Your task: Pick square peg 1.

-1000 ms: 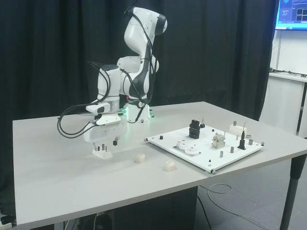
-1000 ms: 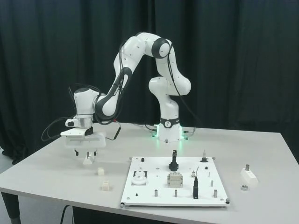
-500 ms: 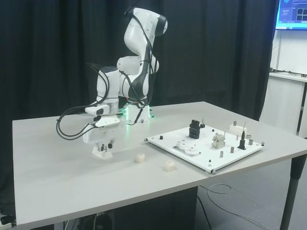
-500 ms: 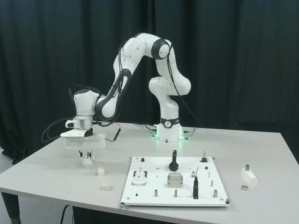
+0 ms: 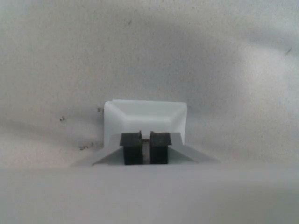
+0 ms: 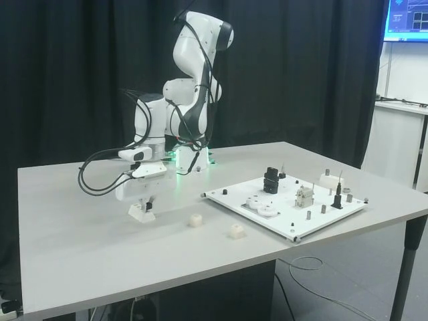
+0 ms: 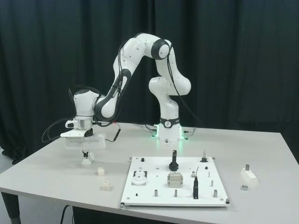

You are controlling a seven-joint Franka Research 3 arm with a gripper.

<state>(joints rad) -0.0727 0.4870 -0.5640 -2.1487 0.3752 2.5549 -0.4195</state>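
**Square peg 1 pinched between my fingertips**

Square peg 1 sits directly under my gripper, its white flared base spreading out beyond my two black fingertips. My fingers are nearly together, closed on the narrow grey stem at the peg's top. In the room views the peg hangs just above the grey table. Two small white blocks lie near, and the white assembly board lies well apart.
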